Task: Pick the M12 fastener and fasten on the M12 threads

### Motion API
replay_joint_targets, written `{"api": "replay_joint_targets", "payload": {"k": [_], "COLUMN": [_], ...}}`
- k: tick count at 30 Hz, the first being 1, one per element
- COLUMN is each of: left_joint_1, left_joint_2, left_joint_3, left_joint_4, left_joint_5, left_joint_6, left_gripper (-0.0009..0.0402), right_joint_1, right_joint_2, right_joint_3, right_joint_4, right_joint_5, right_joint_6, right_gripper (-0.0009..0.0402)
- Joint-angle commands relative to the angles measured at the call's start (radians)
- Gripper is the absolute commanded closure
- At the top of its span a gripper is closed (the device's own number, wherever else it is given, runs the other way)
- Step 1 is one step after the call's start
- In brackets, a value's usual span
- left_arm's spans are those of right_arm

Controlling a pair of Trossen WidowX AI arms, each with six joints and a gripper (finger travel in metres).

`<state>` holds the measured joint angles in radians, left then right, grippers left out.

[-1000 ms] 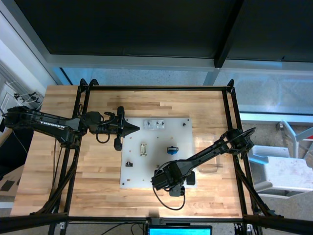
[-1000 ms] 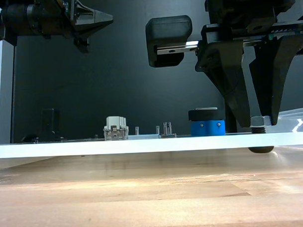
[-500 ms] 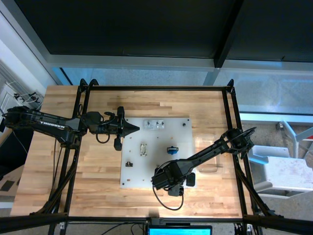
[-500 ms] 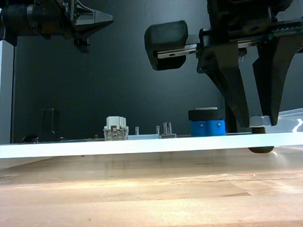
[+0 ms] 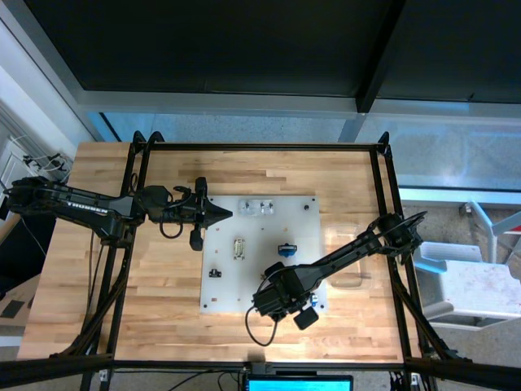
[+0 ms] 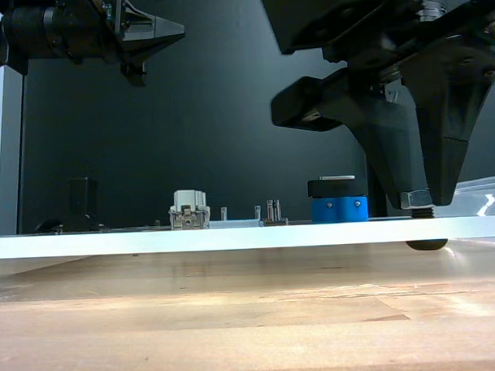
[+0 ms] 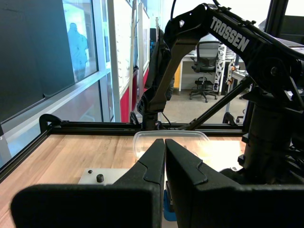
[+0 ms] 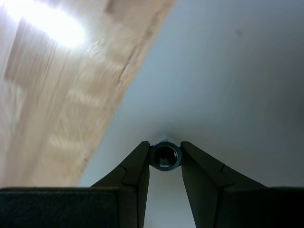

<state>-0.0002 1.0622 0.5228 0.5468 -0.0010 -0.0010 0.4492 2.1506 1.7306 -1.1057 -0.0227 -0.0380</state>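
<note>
The left gripper (image 5: pixel 221 214) hangs above the board's (image 5: pixel 244 285) far left edge, fingers together, well apart from the work; toward the near right, the right gripper (image 6: pixel 419 197) points straight down, clamped on the small silver nut (image 8: pixel 165 156); the nut sits atop the black stud (image 6: pixel 425 213), hole upright, ribs showing beneath.

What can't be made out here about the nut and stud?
- Low view: whether nut has caught the stud: too small, between right gripper fingers at the board's near right.
- High view: both hidden under that arm.
- Right wrist view: stud hidden behind nut.
Left gripper hangs shut above the board's left edge.
</note>
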Motion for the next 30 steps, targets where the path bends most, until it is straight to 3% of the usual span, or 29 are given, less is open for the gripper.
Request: {"api": "replay_joint_targets", "payload": {"k": [1,5,20,30], "left_joint_1": [0.000,0.000,0.000,0.000], "left_joint_2": [0.000,0.000,0.000,0.000], "left_joint_3": [0.000,0.000,0.000,0.000], "left_joint_4": [0.000,0.000,0.000,0.000], "left_joint_5": [0.000,0.000,0.000,0.000], "left_joint_6": [0.000,0.000,0.000,0.000], "left_gripper": [0.0393,0.0393,0.0393,0.0393], "right_joint_1": [0.000,0.000,0.000,0.000], "right_joint_2": [-0.002,-0.002,-0.003,-0.004], "right_joint_3": [-0.001,-0.001,-0.001,-0.001], "right_joint_4": [-0.008,-0.008,-0.007,-0.006], "right_joint_5": [0.000,0.001,0.003,0.004], "right_joint_6": [0.131,0.296,1.219,1.643], "right_gripper": [0.0366,0.0366,0.0365,0.0366]}}
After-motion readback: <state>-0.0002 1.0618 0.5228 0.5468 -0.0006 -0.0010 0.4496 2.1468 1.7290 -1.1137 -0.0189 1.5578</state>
